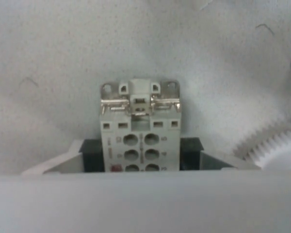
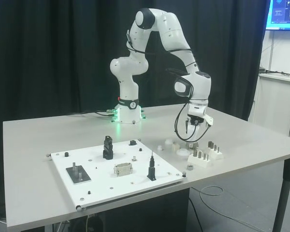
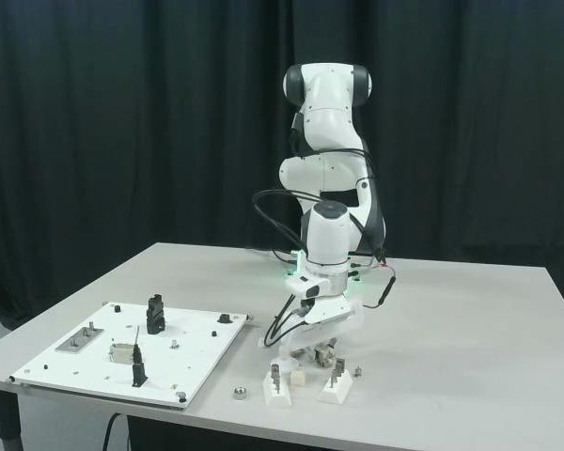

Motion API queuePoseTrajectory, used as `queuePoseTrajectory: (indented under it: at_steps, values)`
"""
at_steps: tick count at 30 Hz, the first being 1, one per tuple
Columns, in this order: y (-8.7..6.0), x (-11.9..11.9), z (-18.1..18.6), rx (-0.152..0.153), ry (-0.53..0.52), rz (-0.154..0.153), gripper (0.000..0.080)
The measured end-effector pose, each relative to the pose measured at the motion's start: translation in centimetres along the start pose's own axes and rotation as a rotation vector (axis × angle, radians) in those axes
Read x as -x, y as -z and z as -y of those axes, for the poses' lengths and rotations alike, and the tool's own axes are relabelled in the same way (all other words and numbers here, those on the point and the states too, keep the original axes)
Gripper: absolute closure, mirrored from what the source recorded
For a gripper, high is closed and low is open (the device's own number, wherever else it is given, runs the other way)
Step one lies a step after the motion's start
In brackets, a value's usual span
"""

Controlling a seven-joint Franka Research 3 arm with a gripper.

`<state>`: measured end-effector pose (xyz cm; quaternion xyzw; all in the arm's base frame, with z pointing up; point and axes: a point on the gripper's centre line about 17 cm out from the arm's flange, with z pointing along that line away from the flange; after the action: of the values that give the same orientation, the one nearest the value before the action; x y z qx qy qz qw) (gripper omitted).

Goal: Place waterproof.

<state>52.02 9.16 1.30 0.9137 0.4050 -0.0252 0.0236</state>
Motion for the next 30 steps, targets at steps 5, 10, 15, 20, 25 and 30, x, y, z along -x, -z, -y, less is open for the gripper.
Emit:
queuePoseTrajectory:
  at_steps: [5, 10, 15, 20, 25, 30]
  values:
    - [0.13, -0.09, -0.06, -0.001, 0.0, 0.002, 0.0489]
    - [0.22, -0.09, -0.06, -0.004, 0.0, 0.006, 0.0489]
    - [0.31, -0.19, -0.08, -0.004, 0.001, 0.006, 0.0489]
    - [0.35, -0.28, -0.07, -0.003, 0.002, 0.005, 0.0489]
    - [0.38, -0.31, -0.08, -0.003, 0.002, 0.005, 0.0489]
    - [0.39, -0.31, -0.08, -0.004, 0.002, 0.005, 0.0489]
